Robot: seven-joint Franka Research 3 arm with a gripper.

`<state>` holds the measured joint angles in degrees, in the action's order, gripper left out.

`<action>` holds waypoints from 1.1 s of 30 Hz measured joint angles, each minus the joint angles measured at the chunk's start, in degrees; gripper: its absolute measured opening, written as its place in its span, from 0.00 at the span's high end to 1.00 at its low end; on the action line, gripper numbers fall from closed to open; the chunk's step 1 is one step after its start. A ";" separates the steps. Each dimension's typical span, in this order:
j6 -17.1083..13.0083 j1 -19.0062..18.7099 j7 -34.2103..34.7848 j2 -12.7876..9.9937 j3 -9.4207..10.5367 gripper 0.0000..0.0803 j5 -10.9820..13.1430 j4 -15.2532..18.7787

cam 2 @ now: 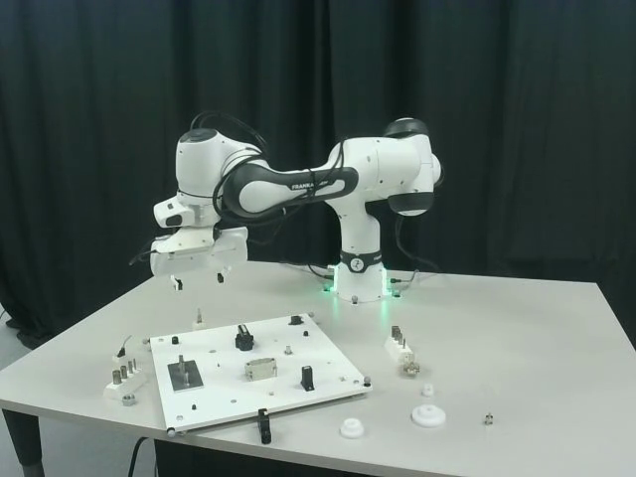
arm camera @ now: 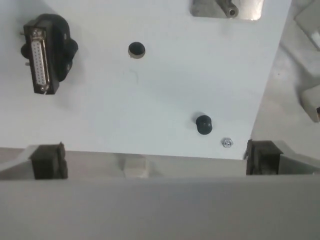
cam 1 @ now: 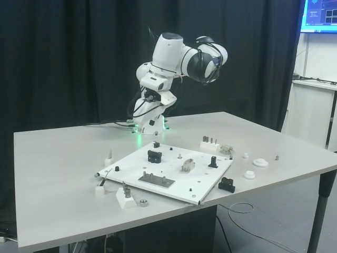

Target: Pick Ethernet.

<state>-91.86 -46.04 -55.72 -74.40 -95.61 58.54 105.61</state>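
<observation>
Arm folded low and reaching out over the far edge of the white board (cam 2: 224,399). The gripper (cam 2: 198,282) hangs well above the board and touches nothing. In the wrist view the jaws stand wide apart and empty, one fingertip at each side of the frame with bare board (arm camera: 165,85) between them, probably kept open and high to look over the parts before committing. Directly beneath are a black multi-pin connector (arm camera: 45,52), two black knobs (arm camera: 136,49) and (arm camera: 203,124), a small screw (arm camera: 227,143) near the board's edge, and part of a grey metal bracket (arm camera: 225,7). None of these reads as the target. The Ethernet plug cannot be picked out with certainty. My best guess is the small plug (cam 1: 227,148) lying on the grey counter (cam 1: 58,158) just beside the white block (cam 1: 209,144), off the board's far corner and well apart from the gripper. If that is right, the task is barely begun: the arm must travel across the board, line the jaws across the plug's narrow sides and come down. The block sits close by and could get in the way of a finger. Loose white discs (cam 1: 260,162) lie nearby on the counter and are not involved.
</observation>
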 joint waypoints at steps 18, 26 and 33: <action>-4.90 -0.18 -2.58 -0.30 1.95 0.00 -4.41 3.80; -8.79 -0.22 -6.23 -0.39 3.29 0.00 -4.48 8.74; -12.04 -0.55 -9.19 -0.38 4.53 0.00 -2.64 13.10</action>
<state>-103.90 -46.59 -64.91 -74.77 -91.08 55.90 118.71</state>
